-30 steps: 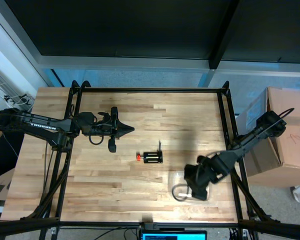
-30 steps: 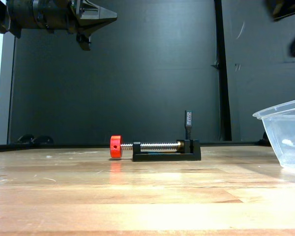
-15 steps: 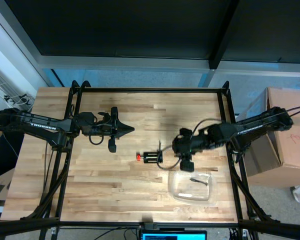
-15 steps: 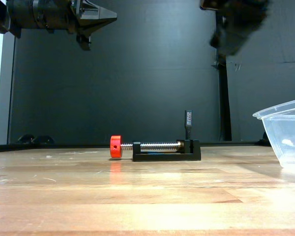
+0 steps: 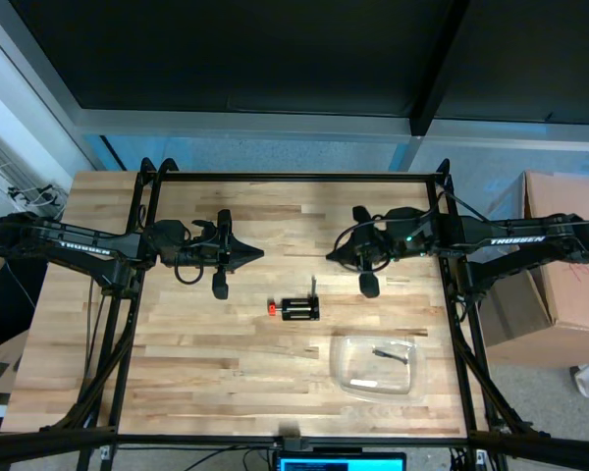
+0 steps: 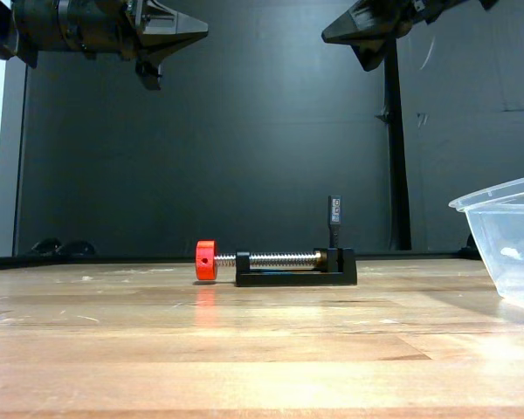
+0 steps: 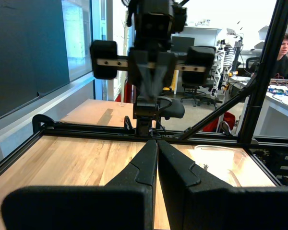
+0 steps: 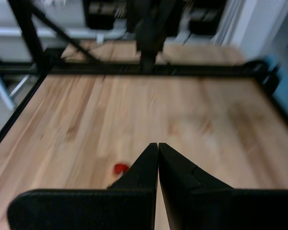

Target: Remove the USB-C connector from the USB-C receptacle and place in the container

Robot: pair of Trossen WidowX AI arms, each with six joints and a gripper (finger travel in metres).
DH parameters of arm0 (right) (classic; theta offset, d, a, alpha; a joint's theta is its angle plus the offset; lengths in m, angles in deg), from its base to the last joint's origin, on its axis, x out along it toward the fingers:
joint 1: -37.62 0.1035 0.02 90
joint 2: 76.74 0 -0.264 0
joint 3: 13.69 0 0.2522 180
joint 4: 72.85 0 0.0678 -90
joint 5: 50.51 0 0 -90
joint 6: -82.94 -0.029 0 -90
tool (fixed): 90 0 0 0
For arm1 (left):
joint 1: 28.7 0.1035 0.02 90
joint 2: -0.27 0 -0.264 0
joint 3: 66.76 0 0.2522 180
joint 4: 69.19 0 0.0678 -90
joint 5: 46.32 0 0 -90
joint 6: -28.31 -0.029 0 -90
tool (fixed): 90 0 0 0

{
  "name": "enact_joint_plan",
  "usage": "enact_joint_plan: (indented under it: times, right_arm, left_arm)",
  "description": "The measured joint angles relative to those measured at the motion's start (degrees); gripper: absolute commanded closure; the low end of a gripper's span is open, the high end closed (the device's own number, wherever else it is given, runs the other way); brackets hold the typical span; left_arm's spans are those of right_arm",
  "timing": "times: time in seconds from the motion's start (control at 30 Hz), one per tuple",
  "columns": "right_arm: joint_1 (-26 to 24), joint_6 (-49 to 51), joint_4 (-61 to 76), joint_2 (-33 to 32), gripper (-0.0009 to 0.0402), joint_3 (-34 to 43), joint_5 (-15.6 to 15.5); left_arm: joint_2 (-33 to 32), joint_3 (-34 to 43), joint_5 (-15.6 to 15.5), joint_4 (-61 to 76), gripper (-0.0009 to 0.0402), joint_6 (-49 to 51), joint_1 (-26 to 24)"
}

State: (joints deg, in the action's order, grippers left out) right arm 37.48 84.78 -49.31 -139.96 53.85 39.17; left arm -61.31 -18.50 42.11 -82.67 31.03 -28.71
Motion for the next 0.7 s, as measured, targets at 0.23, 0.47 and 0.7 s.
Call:
enact_joint_plan:
  times: [0.23,0.47,0.7]
  right_arm:
    - [-2.14,0.33,-18.49,3.43,0.0393,-9.62,-4.28]
    - [-2.75,-1.11,-31.32,3.82,0.0394,-16.06,-4.2]
    - [-3.1,-2.58,-37.7,3.82,0.0394,-19.67,-3.78]
  left_arm:
    - [0.0,0.0,0.0,0.02,0.0393,0.0,0.0]
    - [-0.02,-0.02,0.0,0.0,0.0393,-0.02,0.0]
    - [0.0,-0.02,0.0,0.0,0.0393,0.0,0.0]
